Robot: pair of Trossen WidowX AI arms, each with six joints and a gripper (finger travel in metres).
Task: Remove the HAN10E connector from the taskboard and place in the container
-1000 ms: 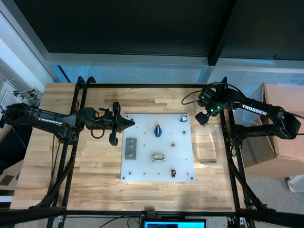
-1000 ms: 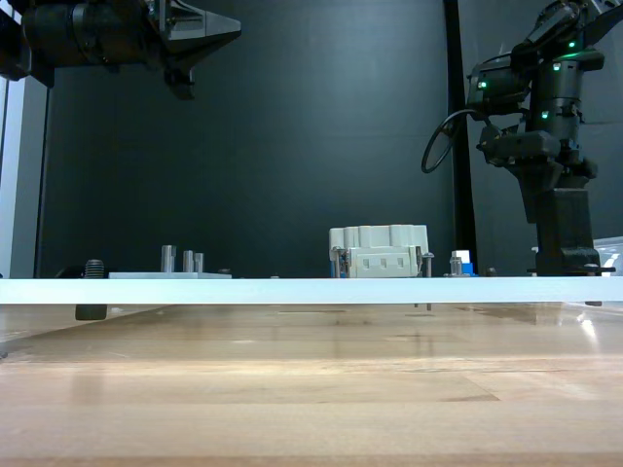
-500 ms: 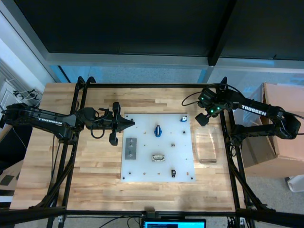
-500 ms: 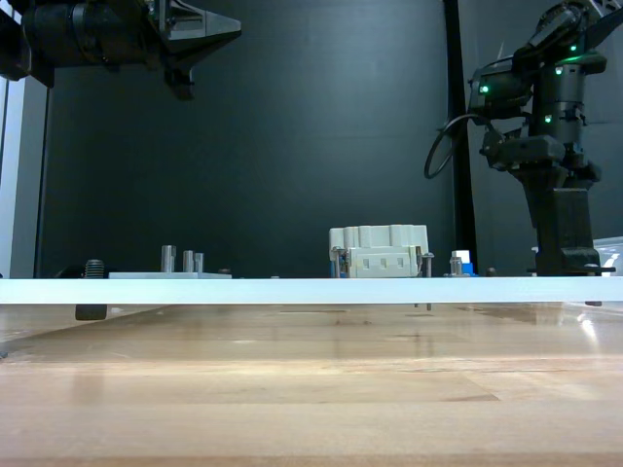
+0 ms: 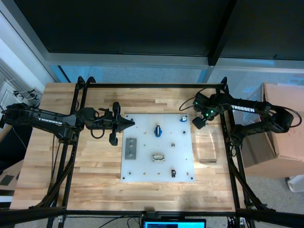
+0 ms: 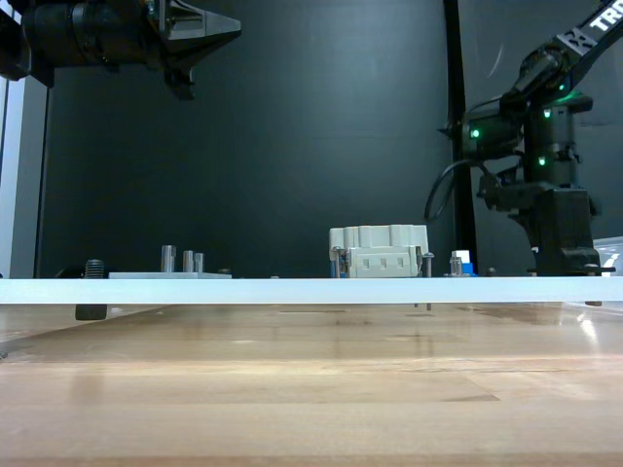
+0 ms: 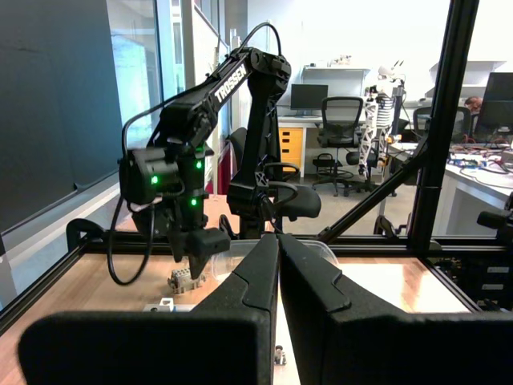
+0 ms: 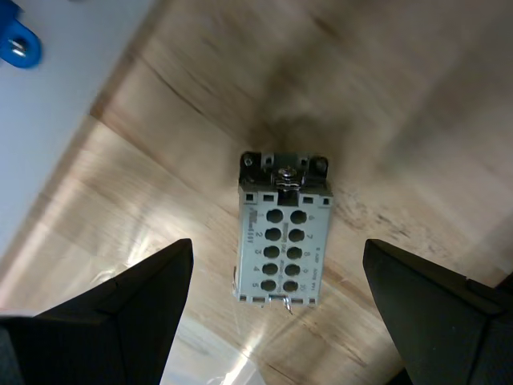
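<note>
I see the connector [image 8: 282, 228] off the board [image 5: 142, 166], lying free on the table [image 5: 95, 166] beside it, under my spread right claw [image 5: 199, 122] at upper right of the high view. I judge the move into the container [image 5: 209, 159] is left. The left claw [image 5: 130, 122], pressed together, hovers at the board's left edge. Both arms read TROSSEN.

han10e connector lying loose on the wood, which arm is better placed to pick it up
Probably right: the right gripper hangs open directly over the HAN10E connector. The left gripper is shut, high over the taskboard's left edge.
</note>
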